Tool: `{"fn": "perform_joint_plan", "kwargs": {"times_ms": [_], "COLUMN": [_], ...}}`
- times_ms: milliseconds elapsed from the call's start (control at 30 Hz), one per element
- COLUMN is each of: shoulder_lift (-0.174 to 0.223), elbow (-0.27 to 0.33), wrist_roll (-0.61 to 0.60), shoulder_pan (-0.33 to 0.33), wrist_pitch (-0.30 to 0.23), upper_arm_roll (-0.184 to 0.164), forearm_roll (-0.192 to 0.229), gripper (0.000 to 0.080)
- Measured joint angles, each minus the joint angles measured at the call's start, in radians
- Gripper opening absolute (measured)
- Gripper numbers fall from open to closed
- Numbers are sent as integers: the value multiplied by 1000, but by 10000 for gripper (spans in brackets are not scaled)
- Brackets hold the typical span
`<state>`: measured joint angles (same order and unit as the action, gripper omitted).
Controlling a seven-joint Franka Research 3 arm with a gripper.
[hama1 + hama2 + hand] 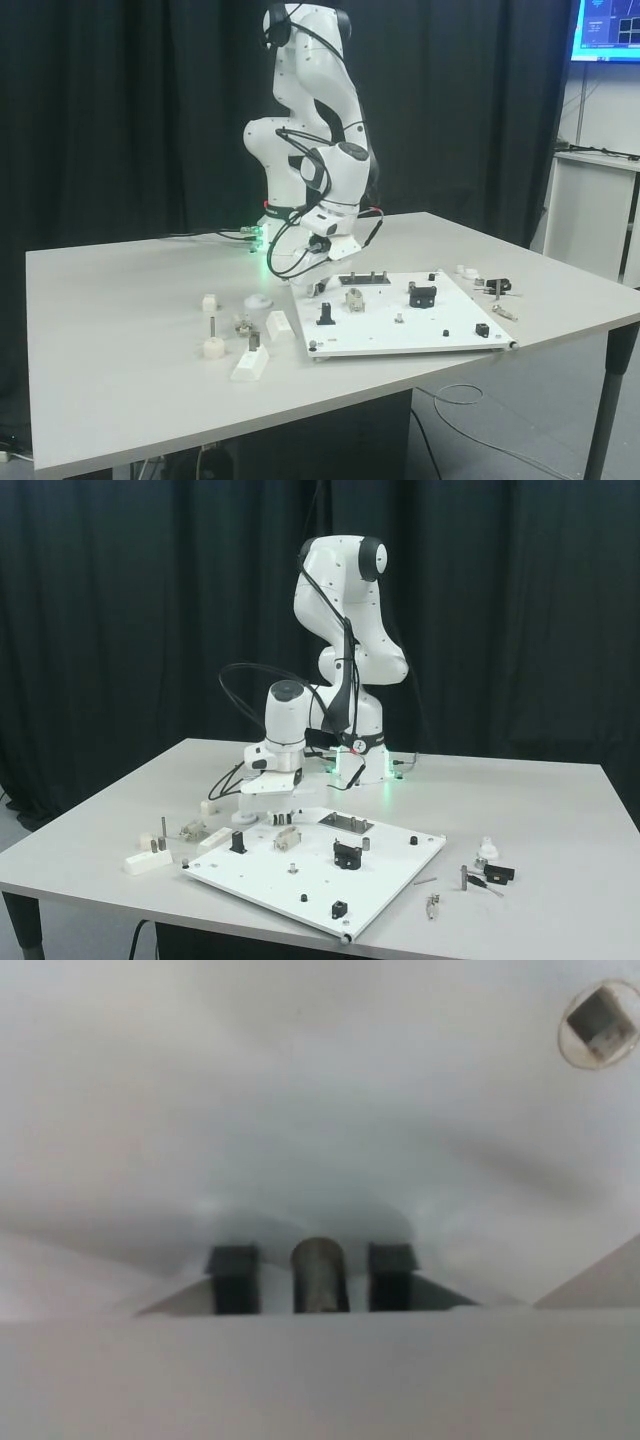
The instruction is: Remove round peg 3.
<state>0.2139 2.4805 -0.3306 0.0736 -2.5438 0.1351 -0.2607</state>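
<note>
- Wrist view gives you the claw [320, 1278] with its two black fingers [234, 1278] spread, a round peg [320, 1274] standing upright between them, touching neither.
- You see the white board [300, 1110] directly beneath the claw.
- A grey square part [601, 1022] sits well apart from it.

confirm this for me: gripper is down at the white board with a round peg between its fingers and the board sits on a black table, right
Not quite: the table is grey, not black, as the first room view shows. The rest holds: the gripper is low at the white board, and the wrist view shows the round peg between its fingers.
</note>
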Motion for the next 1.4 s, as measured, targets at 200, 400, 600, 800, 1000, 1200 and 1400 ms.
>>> {"fn": "perform_joint_plan", "kwargs": {"times_ms": [200, 400, 600, 800, 1000, 1200, 1400], "shoulder_lift": [0, 0, 0, -1, -13, -41, -79], "elbow": [-2, -2, -2, -2, -3, -8, -18], "wrist_roll": [0, 0, 0, 0, 8, 17, 17], "shoulder_pan": [0, 0, 0, -2, -3, -6, -8], "wrist_pitch": [-2, -2, -2, -1, 14, 56, 111], "upper_arm_roll": [1, 2, 2, 2, 2, 2, 2], "forearm_roll": [0, 0, 0, 0, 0, 0, -2], "gripper": [354, 113, 114, 114, 114, 113, 113]}}
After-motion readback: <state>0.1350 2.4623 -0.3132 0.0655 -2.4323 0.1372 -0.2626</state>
